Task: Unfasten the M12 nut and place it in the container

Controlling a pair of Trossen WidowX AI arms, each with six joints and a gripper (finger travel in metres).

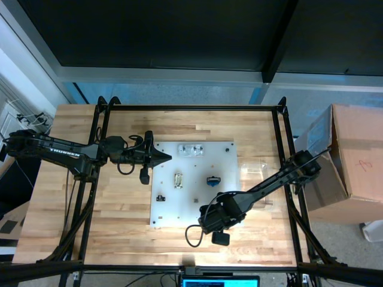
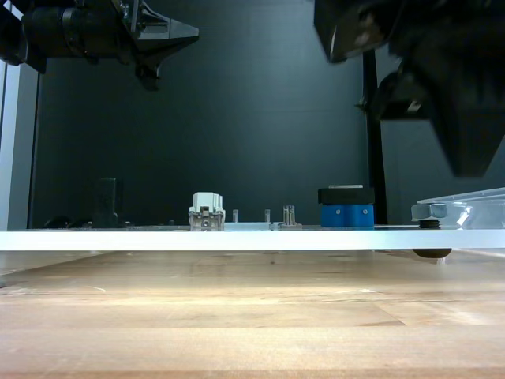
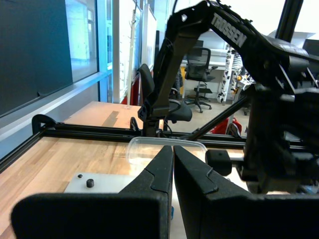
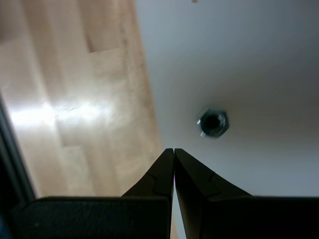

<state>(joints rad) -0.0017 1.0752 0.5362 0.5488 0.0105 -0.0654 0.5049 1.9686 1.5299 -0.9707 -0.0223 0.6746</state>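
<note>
Closest to my low camera is the wooden table [image 2: 237,316], with the white board [image 2: 237,238] lying flat on it. At the board's near right edge I see the M12 nut [image 2: 430,212] on its stud [image 2: 430,224], with a sliver of black showing beneath it. It stands in front of the clear container [image 2: 473,207], not inside it. My right wrist camera looks down on the same nut, seated on the white board with its dark bore facing up, close to the board's edge. The right gripper [image 4: 174,150] hangs above the board with its fingertips pressed together and nothing between them. The tips are apart from the nut and aimed just beside the line where board meets wood. From the high view the right arm reaches in from the right edge and covers that corner of the board, so I cannot see the stud there. The container sits on the table just off the board's right side. The left gripper [image 1: 166,158] is raised over the board's left edge and points inward, its fingers closed on nothing. A blue block [image 1: 213,180] and a white connector [image 1: 178,180] sit mid-board, and a cardboard box [image 1: 353,161] stands beyond the table's right edge.
</note>
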